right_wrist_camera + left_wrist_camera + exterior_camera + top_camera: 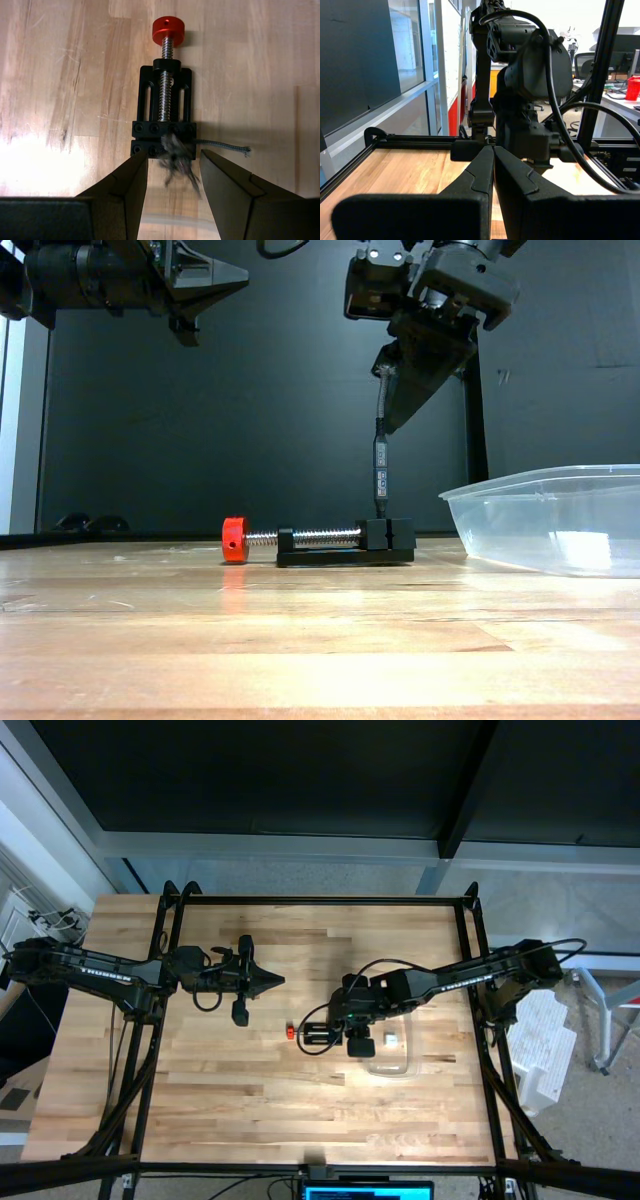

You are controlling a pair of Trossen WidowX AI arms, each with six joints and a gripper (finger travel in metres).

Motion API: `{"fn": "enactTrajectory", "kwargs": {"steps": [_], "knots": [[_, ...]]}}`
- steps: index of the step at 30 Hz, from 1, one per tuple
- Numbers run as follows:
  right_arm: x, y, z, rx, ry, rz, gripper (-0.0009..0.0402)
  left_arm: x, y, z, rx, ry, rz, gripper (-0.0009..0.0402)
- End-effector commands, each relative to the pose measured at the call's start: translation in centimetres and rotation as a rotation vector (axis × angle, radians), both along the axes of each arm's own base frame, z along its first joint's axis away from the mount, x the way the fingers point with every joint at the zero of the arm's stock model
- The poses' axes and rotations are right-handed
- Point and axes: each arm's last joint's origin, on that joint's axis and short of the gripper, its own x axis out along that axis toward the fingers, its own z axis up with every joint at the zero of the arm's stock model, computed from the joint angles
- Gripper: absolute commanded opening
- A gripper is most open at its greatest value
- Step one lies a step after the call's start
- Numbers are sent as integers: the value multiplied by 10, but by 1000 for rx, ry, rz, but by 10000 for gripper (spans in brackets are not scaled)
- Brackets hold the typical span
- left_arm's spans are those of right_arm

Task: Remove the USB-C connector from taskboard and place in the container

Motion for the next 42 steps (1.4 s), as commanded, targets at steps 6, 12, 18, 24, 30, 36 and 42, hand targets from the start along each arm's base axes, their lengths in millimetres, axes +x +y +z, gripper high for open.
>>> {"fn": "enactTrajectory", "kwargs": {"steps": [6, 12, 18, 24, 30, 36, 42], "knots": [[16, 2, -8, -20, 17, 34, 145, 0, 0, 0, 0, 0, 0, 0], [19, 3, -16, -22, 41, 33, 138, 0, 0, 0, 0, 0, 0, 0], [20, 3, -21, -22, 55, 27, 118, 0, 0, 0, 0, 0, 0, 0], [19, 4, -18, -19, 48, 29, 87, 0, 0, 0, 0, 0, 0, 0], [17, 3, -17, -20, 54, 27, 43, 0, 0, 0, 0, 0, 0, 0], [17, 3, -17, -20, 49, 28, -1, 0, 0, 0, 0, 0, 0, 0], [17, 3, -16, -19, 48, 26, -1, 0, 0, 0, 0, 1, 0, 0]]}}
